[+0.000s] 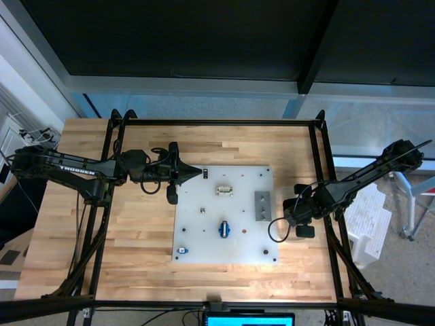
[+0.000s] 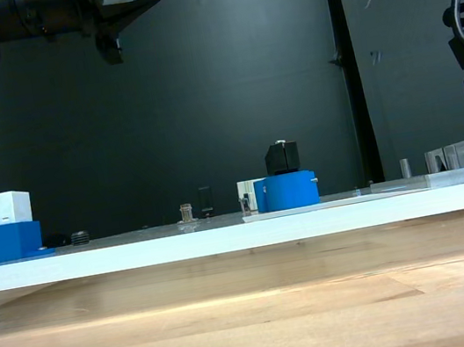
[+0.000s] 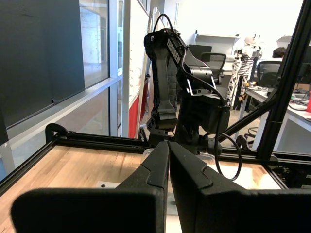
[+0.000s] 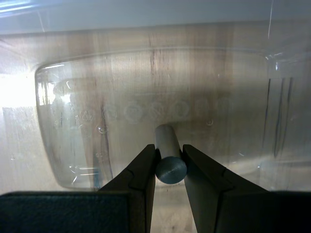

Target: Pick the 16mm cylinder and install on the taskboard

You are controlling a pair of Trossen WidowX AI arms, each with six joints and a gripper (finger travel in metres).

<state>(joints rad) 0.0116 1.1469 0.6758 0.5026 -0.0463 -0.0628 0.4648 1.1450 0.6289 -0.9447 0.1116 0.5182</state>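
Wood tabletop [image 1: 136,231], taskboard [image 1: 204,238] centred: right gripper [image 4: 169,162] over the clear tray [image 4: 73,121] at right pinches the 16mm cylinder [image 4: 167,143] by fingertips [image 4: 142,170] only, so it could slip; left gripper [image 1: 197,170] hangs closed far-left.

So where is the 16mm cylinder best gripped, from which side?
Opposite sides of its round wall, coming from the flat end: the right gripper holds the 16mm cylinder so over the clear tray. Left gripper, shut, hovers at the taskboard edge.

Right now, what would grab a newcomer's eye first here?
The right gripper, right of the taskboard, pinches the cylinder over a clear tray. The left gripper hangs shut, high above the taskboard's far-left corner.
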